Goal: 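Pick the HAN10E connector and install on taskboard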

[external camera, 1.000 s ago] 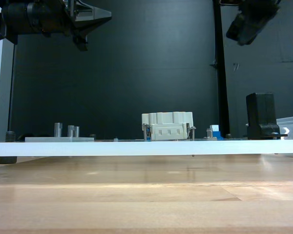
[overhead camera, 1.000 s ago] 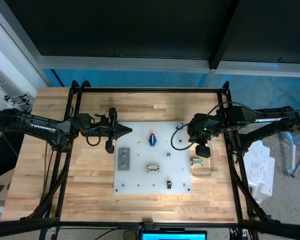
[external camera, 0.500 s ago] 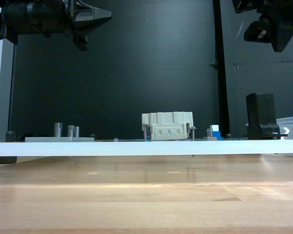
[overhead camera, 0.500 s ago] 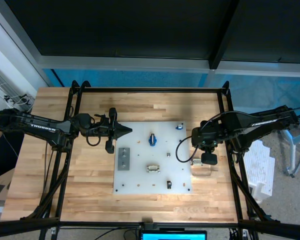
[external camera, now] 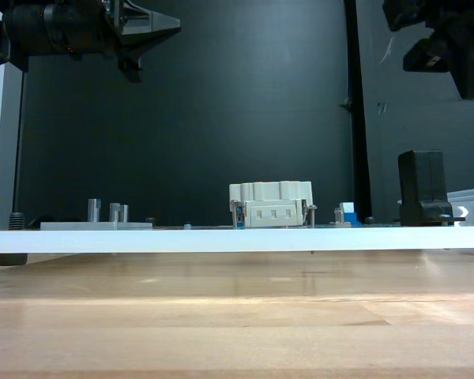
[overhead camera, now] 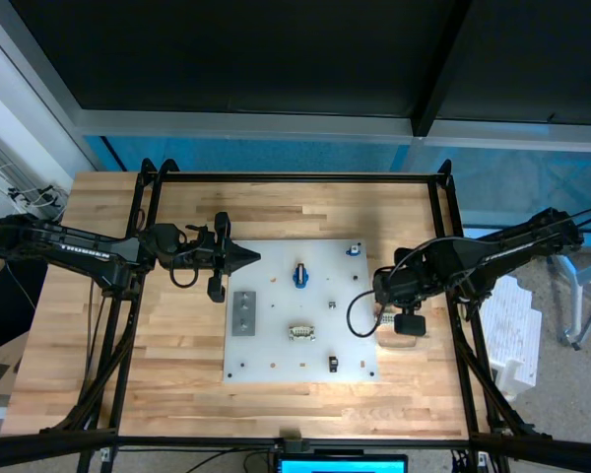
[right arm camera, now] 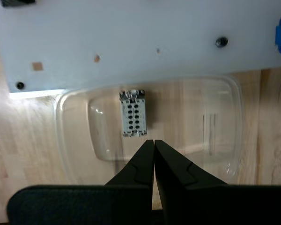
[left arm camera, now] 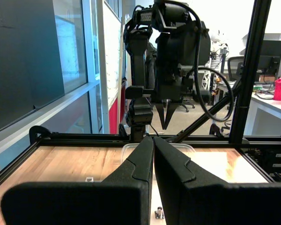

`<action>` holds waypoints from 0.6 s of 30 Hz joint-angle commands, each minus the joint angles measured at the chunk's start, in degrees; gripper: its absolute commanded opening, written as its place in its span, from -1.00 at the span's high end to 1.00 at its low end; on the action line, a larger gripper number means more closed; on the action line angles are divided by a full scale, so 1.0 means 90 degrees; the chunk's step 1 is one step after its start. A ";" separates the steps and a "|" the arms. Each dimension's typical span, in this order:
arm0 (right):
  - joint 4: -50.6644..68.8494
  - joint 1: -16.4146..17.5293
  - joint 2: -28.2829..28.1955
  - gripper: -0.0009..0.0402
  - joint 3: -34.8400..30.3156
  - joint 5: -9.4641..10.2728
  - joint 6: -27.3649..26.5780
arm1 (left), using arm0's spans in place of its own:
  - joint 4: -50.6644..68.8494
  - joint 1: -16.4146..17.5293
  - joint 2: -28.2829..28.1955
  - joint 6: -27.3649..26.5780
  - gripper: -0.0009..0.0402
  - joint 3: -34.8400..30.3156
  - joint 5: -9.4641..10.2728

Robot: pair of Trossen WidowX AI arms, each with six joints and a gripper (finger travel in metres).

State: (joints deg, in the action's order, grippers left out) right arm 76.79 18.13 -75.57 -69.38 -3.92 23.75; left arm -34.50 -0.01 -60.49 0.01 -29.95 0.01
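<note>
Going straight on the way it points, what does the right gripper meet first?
Probably the clear tray, just beside the HAN10E connector; depth is unclear. The right gripper hangs shut above it; the left gripper hangs shut over a corner of the taskboard.

The small rectangular HAN10E connector, just ahead of the black fingertips of the right gripper, was pale grey-beige with two rows of dark contact holes. It lay in a clear, colourless plastic tray, through which the light, streaked wood-grain table top showed. Beyond the tray, the large flat taskboard was white, dotted with small dark holes. It carried a blue fitting, a grey metal block, a beige insert and a small black part. The left gripper, across the board from the right gripper, was black.
</note>
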 commanded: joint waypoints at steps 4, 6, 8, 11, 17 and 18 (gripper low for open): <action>-0.0238 0.0189 0.0002 0.73 0.0304 -0.0027 0.0034 | -0.0002 0.0000 0.0000 0.0000 0.95 0.0000 0.0000; -0.0391 0.0236 0.0002 0.57 0.0427 -0.0073 0.0134 | -0.0002 0.0002 0.0000 0.0000 0.95 0.0000 0.0000; -0.0607 0.0250 0.0002 0.39 0.0554 -0.0068 0.0153 | -0.0002 0.0000 0.0000 0.0000 0.95 0.0000 0.0000; -0.0809 0.0304 0.0002 0.13 0.0682 -0.0070 0.0177 | -0.0002 0.0000 0.0000 0.0000 0.95 0.0000 0.0000; -0.0981 0.0338 0.0002 -0.27 0.1027 -0.0090 0.0369 | -0.0002 0.0000 0.0000 0.0000 0.95 0.0000 0.0000; -0.1013 0.0345 0.0002 -0.31 0.1066 -0.0119 0.0379 | -0.0002 0.0002 0.0000 0.0000 0.95 0.0000 0.0000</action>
State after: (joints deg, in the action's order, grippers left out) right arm 68.10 21.12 -75.57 -60.27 -4.73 27.00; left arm -34.50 -0.01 -60.47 0.01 -29.93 0.01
